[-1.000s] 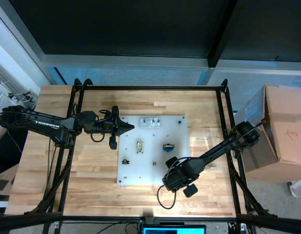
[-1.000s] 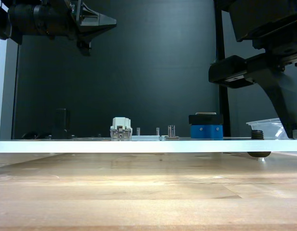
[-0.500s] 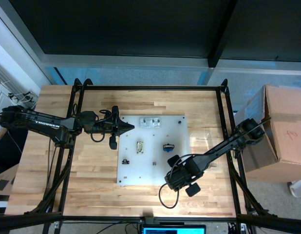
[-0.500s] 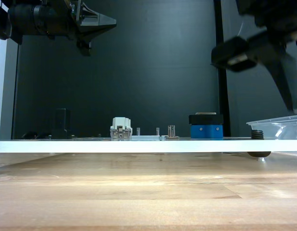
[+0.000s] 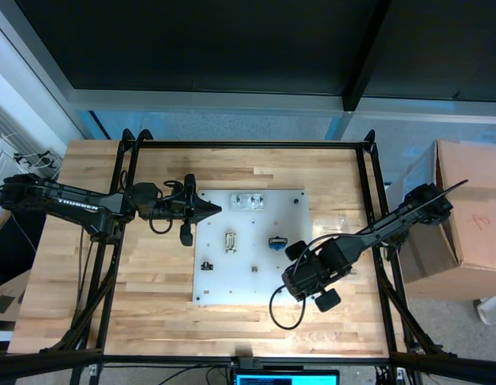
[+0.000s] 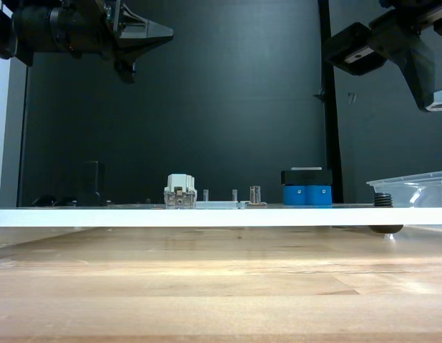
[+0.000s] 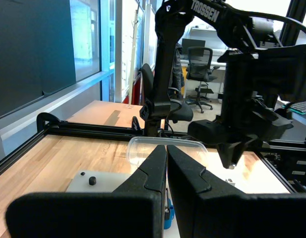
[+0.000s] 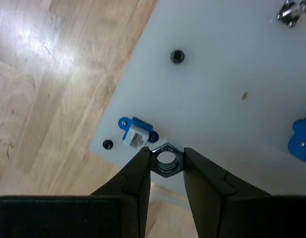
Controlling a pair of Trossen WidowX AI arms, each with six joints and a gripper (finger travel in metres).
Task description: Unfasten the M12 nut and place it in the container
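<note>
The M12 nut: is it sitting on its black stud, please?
No, the right hand grips the nut in the air above the board, while the left hand hovers over the board's left edge.

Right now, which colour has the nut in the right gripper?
Silver: the nut in the right gripper, clearest in the right wrist view.

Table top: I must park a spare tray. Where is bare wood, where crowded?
Bare: the strip between white board and the table's far edge, and the near-left corner. Crowded: the board's right side, with the container and the right hand holding the M12 nut clear of its stud. Left hand, shut, hovers over the board's left edge.
</note>
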